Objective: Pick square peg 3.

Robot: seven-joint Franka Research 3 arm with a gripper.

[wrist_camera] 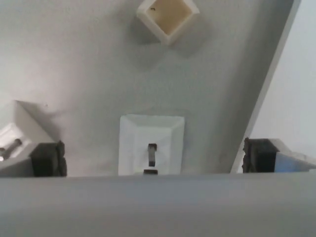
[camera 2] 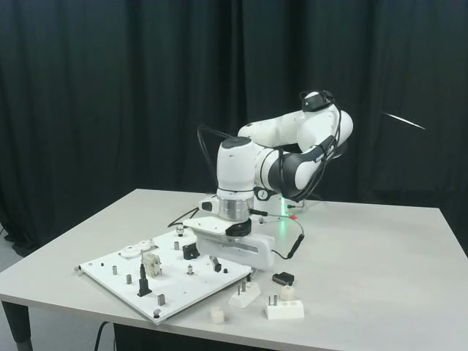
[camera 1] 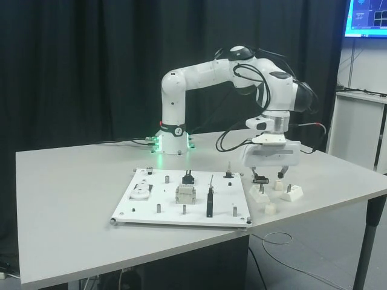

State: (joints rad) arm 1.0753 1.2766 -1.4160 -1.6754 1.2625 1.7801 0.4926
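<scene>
Even overhead light; soft shadows on table (camera 1: 72,181); black backdrop; wrist view blurred.

The pincer (camera 1: 269,177) hangs above a peg holder (camera 1: 260,194) on the table (camera 1: 72,181), beside the board (camera 1: 181,208).

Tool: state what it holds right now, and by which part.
Nothing. The tool hangs open above a white peg holder, its fingers apart and touching nothing.

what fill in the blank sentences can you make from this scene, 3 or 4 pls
1. The gripper hangs above a white block with its fingers ____.
2. The arm is bolted to a ____ table.
3. The light at the arm's base glows ____.
4. The white board of parts lies flat on the ____.

Missing words: open; grey; green; table
</scene>
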